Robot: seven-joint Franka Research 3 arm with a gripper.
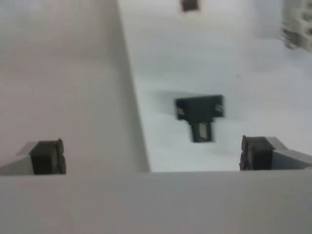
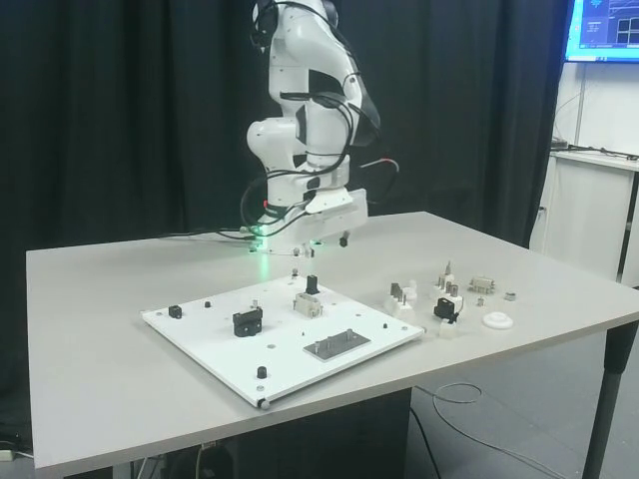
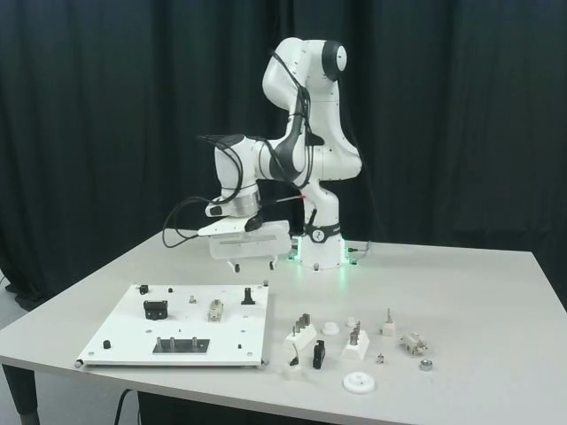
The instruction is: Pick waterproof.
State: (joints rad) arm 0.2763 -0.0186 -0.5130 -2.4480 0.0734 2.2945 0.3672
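Arm: white Franka arm [image 3: 297, 142] bolted on the grey table [image 2: 100, 299], its wrist reaching out above the far edge of the white board [image 2: 210, 344].
Gripper: gripper [image 1: 151, 156] hangs in the air over the board's far edge, fingers spread wide apart, nothing between them; both black fingertips [image 1: 47, 157] show in the wrist view.
Below the gripper: a black T-shaped part [image 1: 200, 113] stands on the board, between the two fingertips in the wrist view and well under them.
Board contents: black block [image 2: 248, 321], small black knob [image 2: 175, 311], grey metal plate [image 2: 336, 343], a white connector [image 2: 308, 302], black peg near the front corner [image 2: 262, 371].
Loose parts: a cluster beside the board, on the table, includes white blocks with pins [image 3: 301, 335], a black-and-white piece [image 3: 318, 354], a white gear [image 3: 359, 382] and a small metal connector [image 3: 413, 343].
Task's thing: which of these parts is the waterproof one cannot be told.
Writing: no readable label or brand on any part; a screen [image 2: 605, 30] in the room's corner shows text too small to read.
Base: green light glows at the arm's foot [image 3: 317, 262].
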